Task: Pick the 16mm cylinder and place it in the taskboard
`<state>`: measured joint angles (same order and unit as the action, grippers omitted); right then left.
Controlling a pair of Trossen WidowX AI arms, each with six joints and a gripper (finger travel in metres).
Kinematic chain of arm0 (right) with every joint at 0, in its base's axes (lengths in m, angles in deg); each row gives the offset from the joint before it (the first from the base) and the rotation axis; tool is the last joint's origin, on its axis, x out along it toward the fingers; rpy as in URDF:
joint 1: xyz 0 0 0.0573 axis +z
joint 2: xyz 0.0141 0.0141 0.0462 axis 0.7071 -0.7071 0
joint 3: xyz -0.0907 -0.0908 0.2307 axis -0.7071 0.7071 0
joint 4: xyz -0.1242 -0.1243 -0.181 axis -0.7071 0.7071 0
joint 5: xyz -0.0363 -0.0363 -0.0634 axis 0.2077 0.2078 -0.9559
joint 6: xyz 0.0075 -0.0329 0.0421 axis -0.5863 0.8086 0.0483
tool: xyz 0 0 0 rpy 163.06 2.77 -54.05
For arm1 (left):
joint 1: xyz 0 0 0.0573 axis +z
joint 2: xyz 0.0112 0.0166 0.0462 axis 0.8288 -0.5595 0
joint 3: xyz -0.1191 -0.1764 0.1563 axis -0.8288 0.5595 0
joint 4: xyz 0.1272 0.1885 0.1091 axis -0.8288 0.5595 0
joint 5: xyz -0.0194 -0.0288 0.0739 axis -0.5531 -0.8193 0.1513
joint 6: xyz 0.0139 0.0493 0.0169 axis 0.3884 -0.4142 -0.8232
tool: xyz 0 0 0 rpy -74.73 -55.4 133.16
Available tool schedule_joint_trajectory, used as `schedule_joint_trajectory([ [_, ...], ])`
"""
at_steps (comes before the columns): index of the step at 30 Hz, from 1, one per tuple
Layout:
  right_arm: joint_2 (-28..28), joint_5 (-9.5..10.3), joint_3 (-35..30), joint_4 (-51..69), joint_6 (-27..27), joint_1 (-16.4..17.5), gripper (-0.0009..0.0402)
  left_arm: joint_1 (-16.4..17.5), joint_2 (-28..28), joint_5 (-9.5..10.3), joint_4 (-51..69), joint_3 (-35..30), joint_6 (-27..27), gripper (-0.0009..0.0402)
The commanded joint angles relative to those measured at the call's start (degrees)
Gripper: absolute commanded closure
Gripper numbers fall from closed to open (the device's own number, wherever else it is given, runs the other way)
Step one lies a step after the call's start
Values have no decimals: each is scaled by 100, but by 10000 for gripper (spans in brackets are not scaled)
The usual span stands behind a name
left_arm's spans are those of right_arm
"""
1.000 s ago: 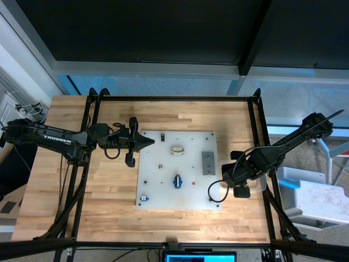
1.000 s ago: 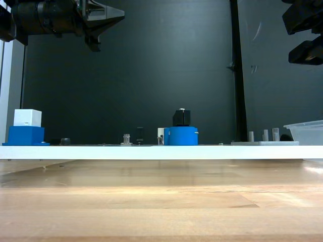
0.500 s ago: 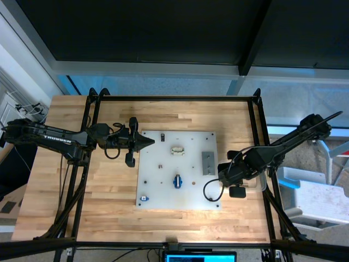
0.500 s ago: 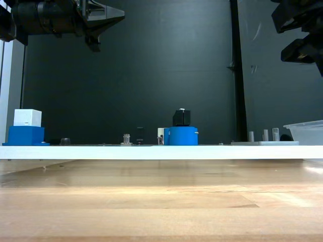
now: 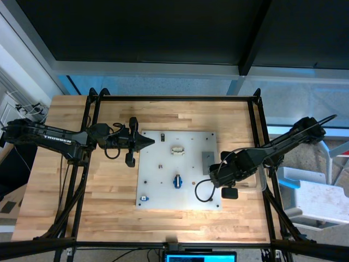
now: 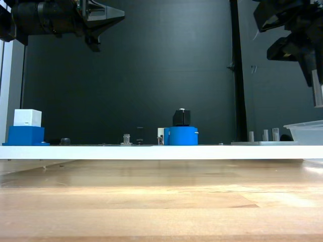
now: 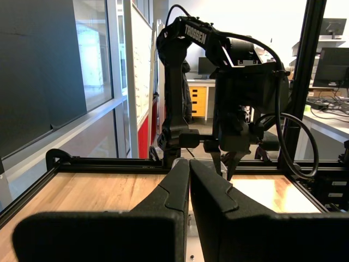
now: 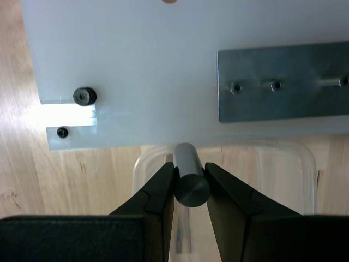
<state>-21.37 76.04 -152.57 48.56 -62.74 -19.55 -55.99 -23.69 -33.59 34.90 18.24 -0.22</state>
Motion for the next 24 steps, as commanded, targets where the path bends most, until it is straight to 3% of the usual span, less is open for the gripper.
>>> schedule_joint_trajectory([
  [1, -181, 0, -175, -4, 85, -44, 389, 0, -2, -2, -2, -2, -2, 393],
  [24, -1119, -39, -929, -275, 133, -374, 389, 0, -2, -2, -2, -2, -2, 393],
])
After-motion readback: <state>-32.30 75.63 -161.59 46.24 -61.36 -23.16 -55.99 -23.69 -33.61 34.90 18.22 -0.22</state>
